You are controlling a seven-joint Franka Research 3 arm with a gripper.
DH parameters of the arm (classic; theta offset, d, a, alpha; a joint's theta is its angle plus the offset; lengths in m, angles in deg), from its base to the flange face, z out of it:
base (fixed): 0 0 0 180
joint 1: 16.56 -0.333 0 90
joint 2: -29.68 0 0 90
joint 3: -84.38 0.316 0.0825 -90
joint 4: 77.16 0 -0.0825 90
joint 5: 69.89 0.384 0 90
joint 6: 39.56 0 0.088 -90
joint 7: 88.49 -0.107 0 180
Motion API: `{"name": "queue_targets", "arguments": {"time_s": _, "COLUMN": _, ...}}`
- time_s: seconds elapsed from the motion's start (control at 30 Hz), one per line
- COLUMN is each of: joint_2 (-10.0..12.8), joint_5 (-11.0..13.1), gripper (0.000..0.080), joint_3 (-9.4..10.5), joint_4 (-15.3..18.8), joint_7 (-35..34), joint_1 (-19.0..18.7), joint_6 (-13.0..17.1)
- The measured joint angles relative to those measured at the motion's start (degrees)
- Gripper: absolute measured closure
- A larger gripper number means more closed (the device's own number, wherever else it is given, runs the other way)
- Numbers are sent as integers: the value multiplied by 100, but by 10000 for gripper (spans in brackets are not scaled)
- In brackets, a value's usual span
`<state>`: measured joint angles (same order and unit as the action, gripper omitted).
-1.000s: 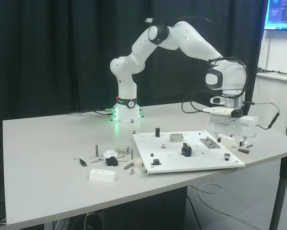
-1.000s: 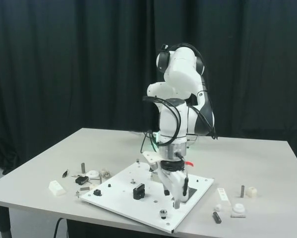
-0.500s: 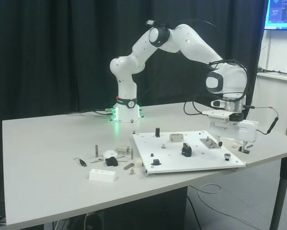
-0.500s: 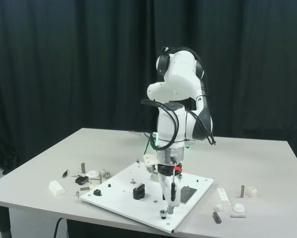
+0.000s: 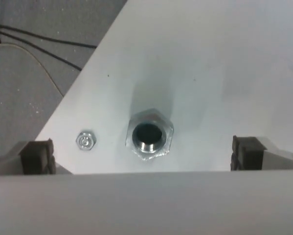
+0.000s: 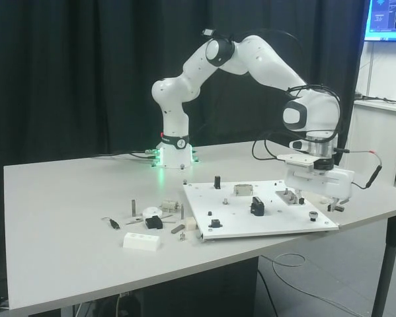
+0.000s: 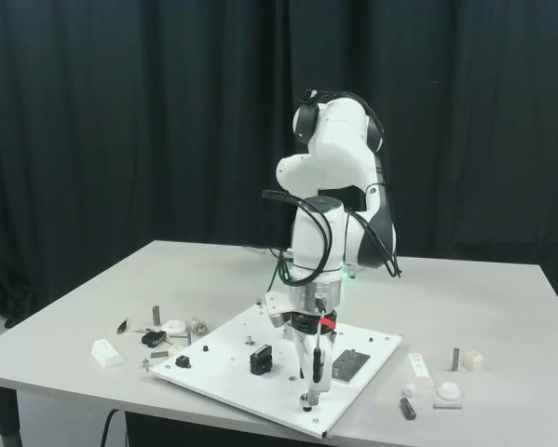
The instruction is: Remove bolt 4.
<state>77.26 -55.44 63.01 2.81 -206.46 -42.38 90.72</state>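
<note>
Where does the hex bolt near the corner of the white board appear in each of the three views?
Wrist view: bolt midway between the open fingers, small nut beside it.
First room view: bolt below the gripper.
Second room view: bolt under the gripper.
Shared landmark: the board corner.

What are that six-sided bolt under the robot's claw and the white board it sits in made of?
The bolt looks like bare metal, probably steel: grey and shiny, with bright glints on its hexagonal head and threads visible inside its hollow centre. The white board looks smooth and matte, with a crisp straight edge; it could be painted metal or plastic, the pictures leave that open. The gripper hangs open over the bolt.
</note>
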Motion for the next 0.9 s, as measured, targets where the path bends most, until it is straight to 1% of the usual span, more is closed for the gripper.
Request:
{"name": "queue_targets", "arguments": {"time_s": 0.13, "joint_2": 39, "joint_5": 0, "gripper": 3, "joint_3": 0, "joint_4": -55, "joint_7": 0, "joint_1": 15, "joint_6": -37}}
{"name": "queue_targets", "arguments": {"time_s": 0.3, "joint_2": 142, "joint_5": 0, "gripper": 3, "joint_3": 0, "joint_4": -178, "joint_7": 0, "joint_1": 38, "joint_6": -107}}
{"name": "queue_targets", "arguments": {"time_s": 0.67, "joint_2": 412, "joint_5": 4, "gripper": 3, "joint_3": 7, "joint_4": -636, "joint_7": 0, "joint_1": 137, "joint_6": -513}}
{"name": "queue_targets", "arguments": {"time_s": 0.9, "joint_2": 494, "joint_5": 107, "gripper": 3, "joint_3": 67, "joint_4": -843, "joint_7": 7, "joint_1": 241, "joint_6": -747}}
